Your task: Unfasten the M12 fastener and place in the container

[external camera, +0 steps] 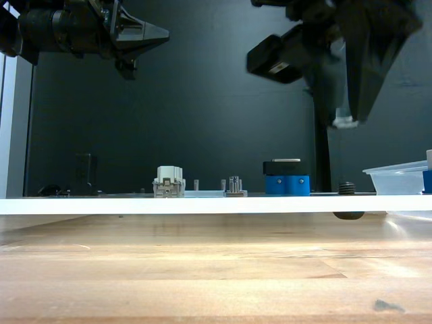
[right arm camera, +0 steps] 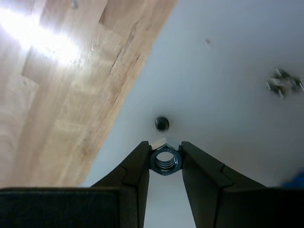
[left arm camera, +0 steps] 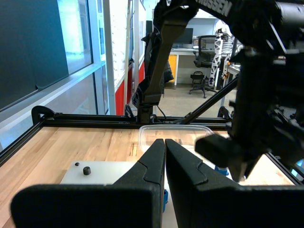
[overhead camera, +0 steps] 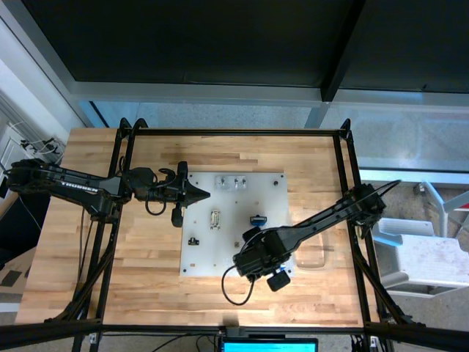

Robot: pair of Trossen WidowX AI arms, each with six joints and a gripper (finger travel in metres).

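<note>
while left claw (left arm camera: 165, 141) hovers, right claw (right arm camera: 165, 144) pinches nut (right arm camera: 165, 162).

We find the flat white plastic board (overhead camera: 212, 257) lying mid-way across the wooden worktop (overhead camera: 146, 293), with the shallow clear plastic tray (overhead camera: 316, 255) just beside its right edge. The right tool (right arm camera: 165, 148) hangs over the board's near right part, clamping the small silver nut (right arm camera: 165, 162) clear above the short black ribbed stud (right arm camera: 162, 123). The left tool (left arm camera: 165, 142), fingers together, hovers over the board's far left edge.

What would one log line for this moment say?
right gripper shut on nut above bare stud | container beside board, nut not inside | left gripper shut, parked at board's left
</note>
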